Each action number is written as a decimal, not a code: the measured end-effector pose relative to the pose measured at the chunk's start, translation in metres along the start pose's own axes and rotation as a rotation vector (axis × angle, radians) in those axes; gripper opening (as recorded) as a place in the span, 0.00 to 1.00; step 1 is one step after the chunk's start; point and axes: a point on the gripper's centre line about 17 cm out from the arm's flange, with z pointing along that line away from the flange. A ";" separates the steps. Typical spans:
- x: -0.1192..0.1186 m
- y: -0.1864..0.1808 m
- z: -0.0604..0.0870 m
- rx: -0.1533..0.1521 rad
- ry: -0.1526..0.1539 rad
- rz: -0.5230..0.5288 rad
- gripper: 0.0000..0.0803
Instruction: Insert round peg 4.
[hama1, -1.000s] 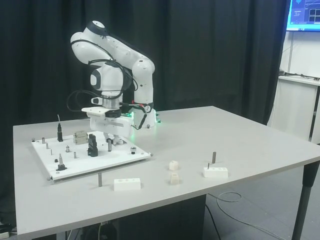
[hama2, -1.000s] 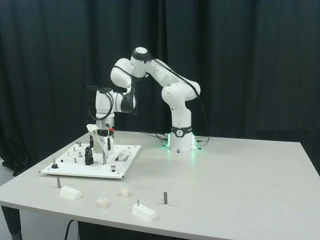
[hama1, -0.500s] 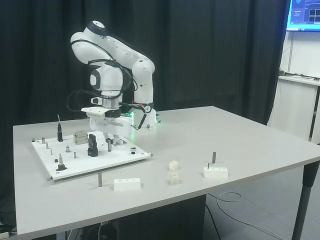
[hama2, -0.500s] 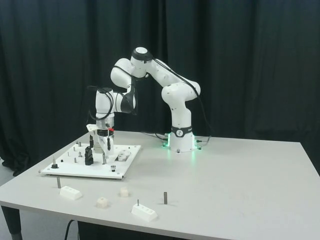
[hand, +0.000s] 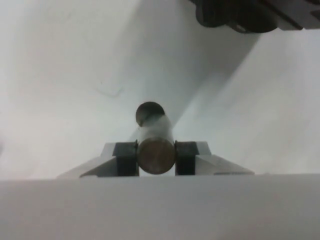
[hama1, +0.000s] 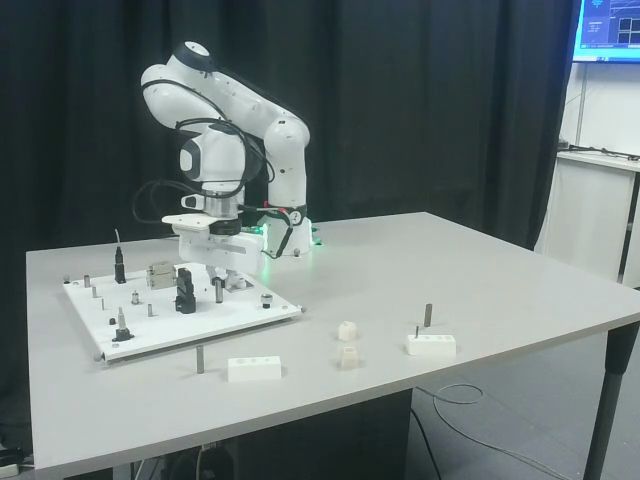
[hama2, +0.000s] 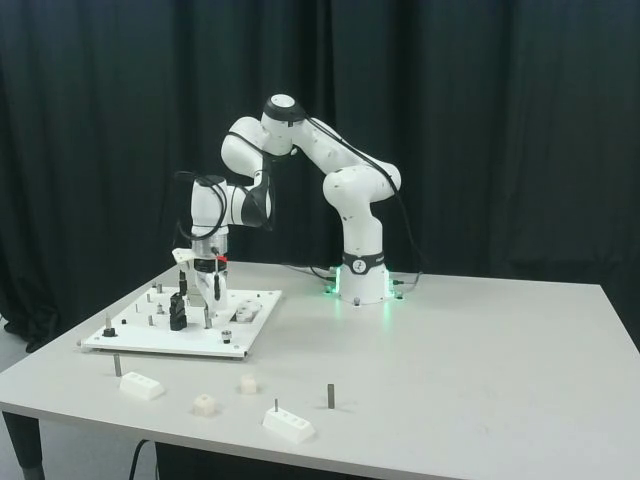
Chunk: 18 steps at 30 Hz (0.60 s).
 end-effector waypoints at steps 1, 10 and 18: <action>0.000 0.000 0.000 0.000 0.001 -0.001 0.19; 0.003 -0.001 0.000 0.006 0.013 -0.005 0.19; 0.006 -0.002 0.000 0.011 0.025 -0.009 0.19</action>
